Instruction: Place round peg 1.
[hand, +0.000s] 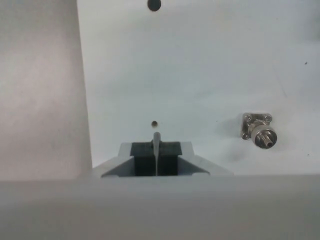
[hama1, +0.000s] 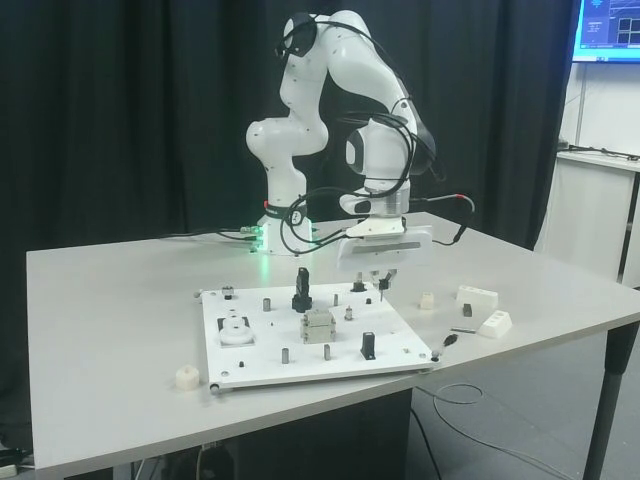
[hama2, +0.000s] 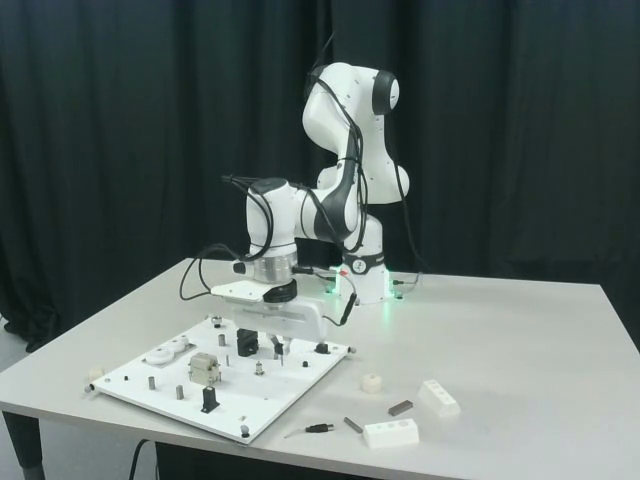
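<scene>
- Nearest me, table (hama1: 110, 300) front edge: small white round part (hama1: 186, 377) sits loose just off the board's corner; not part of this job afaict.
- White board (hama1: 260, 365) w/ assorted fixtures: short posts, a black clip (hama1: 368, 345), a grey block (hama1: 318, 325) mid-board. All untouched.
- Gripper (hand: 156, 160) hangs low over the board's far side, fingers pressed together on a thin grey pin, i.e. round peg 1 (hand: 156, 142). Peg points down past the fingertips.
- Wrist view: peg tip sits just short of a small hole (hand: 154, 123) in the board, near but not in it. Looks like the target, though I can't be sure.
- Metal threaded connector (hand: 259, 131) stands off to one side of that hole, well apart from the peg.
- Progress, my read: pick-up done, carry done, approx lined up. Left: final alignment over the hole, push down, let go, back off.
- From room views can't tell if the peg tip touches the board or hovers just above.
- Beyond the board: white blocks (hama1: 478, 296) and small bits on the table, then arm base (hama1: 275, 225) w/ green light.
</scene>
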